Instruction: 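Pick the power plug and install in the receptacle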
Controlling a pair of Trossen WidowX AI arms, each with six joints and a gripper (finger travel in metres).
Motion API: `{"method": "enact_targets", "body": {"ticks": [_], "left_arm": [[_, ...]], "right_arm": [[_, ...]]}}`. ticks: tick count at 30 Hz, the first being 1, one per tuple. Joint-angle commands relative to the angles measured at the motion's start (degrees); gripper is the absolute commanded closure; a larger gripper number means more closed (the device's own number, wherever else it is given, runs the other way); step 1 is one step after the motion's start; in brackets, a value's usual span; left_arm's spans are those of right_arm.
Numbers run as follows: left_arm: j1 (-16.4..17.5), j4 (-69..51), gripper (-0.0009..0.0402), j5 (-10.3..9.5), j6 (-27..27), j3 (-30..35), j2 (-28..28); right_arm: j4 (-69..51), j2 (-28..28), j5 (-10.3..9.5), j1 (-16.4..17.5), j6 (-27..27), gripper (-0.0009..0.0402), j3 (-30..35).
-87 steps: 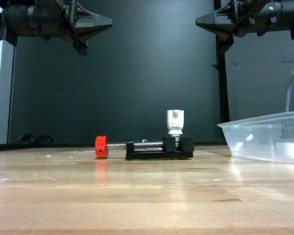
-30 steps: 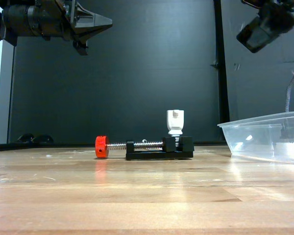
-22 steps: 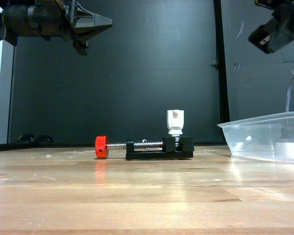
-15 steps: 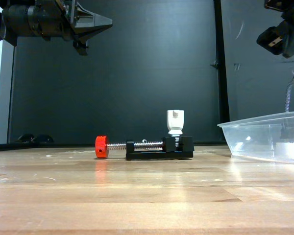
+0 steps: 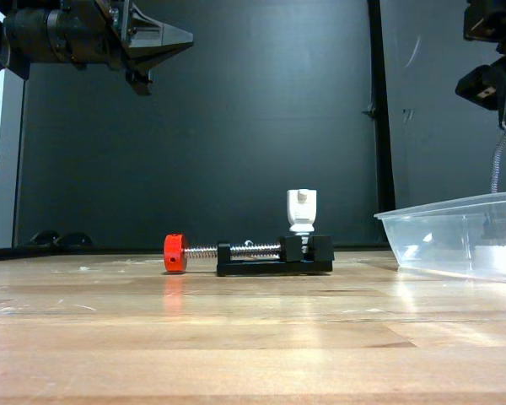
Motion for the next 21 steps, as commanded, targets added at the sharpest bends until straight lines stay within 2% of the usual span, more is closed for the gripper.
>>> {"method": "enact_targets", "body": {"ticks": [1,11,21], "left_arm": [[0.0,0.0,0.0393,0.02,0.0,0.0,0.0],[0.0,0.0,0.0393,0.02,0.0,0.0,0.0],[0.0,0.0,0.0393,0.02,0.0,0.0,0.0]], "right_arm": [[0.2,1.2,0.09,0.2,0.6,0.0270,-0.3],[4.4,5.9,0.13,0.4,1.4,0.0182,-2.4],[10.7,10.3,0.96,0.6,1.1,0.0169,-4.5]]}}
